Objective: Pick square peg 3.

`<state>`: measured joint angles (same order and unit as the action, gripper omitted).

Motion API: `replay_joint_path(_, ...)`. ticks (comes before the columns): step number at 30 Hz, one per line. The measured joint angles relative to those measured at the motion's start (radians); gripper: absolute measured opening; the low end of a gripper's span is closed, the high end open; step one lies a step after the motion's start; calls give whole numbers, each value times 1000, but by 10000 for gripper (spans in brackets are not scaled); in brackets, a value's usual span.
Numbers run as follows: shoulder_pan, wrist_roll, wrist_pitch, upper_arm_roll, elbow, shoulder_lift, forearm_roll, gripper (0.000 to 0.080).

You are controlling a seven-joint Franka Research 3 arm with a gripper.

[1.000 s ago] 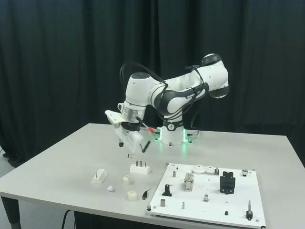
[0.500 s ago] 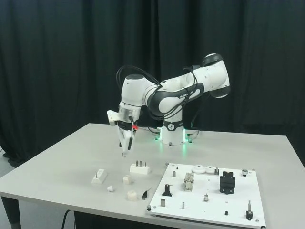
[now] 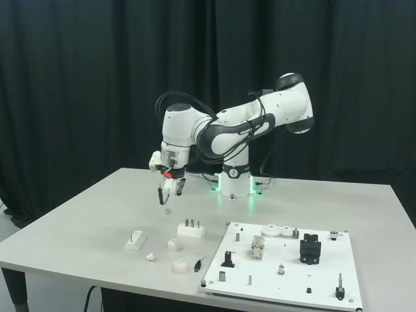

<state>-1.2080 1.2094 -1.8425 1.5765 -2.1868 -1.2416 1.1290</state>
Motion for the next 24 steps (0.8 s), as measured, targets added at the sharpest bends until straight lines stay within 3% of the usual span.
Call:
replay_joint_path(9, 0, 57, 27, 0, -36, -5, 21, 800)
replay_joint_path(24, -1, 66, 41, -20, -118, -10, 110, 800)
